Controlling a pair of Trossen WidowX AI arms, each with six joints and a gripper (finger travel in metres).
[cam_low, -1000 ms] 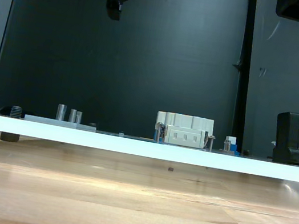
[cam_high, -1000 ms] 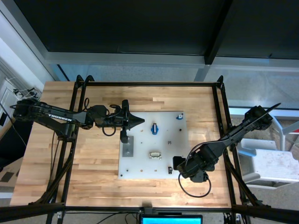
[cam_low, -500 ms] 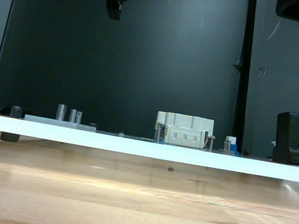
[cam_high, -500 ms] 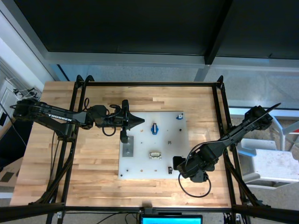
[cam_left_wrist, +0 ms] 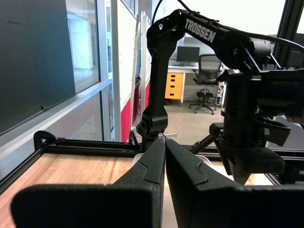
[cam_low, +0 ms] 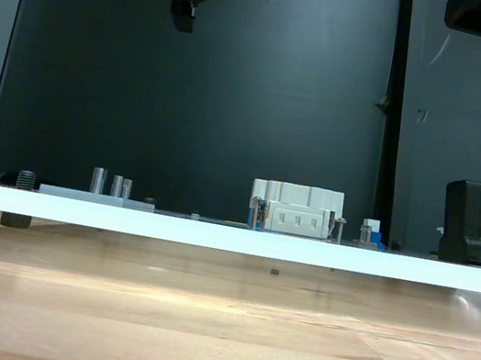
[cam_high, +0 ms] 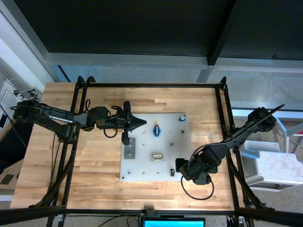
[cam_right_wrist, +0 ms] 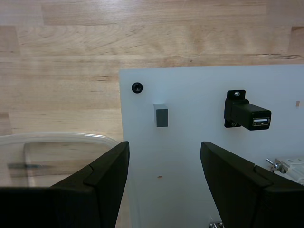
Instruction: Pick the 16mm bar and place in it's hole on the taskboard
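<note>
Nothing has visibly moved since the earlier frames: both arms and every part on the board sit where they did a second ago. In the low view we see three metal pegs standing upright in a grey plate (cam_low: pixel 96 197) at the left of the taskboard (cam_high: pixel 142 165). The widest, leftmost one we take for the 16mm bar (cam_low: pixel 98 181), though we cannot tell this for certain. It stands straight in the plate, and neither gripper touches it.

The left gripper (cam_high: pixel 141 123) hangs high above the board's far left edge, well above the pegs. It points inward along the table (cam_high: pixel 94 165). Its wrist view shows its two fingers (cam_left_wrist: pixel 152 164) pressed flat together with nothing between them.

The right gripper (cam_high: pixel 182 171) hovers over the near right corner of the board, well apart from the grey plate. In its wrist view the fingers (cam_right_wrist: pixel 102 175) stand wide apart with nothing held. Between them we see bare white board, with a small grey block (cam_right_wrist: pixel 161 115) and a black connector (cam_right_wrist: pixel 247 116) beyond. A clear container (cam_right_wrist: pixel 47 142) lies beside the board's edge on the wood.
</note>
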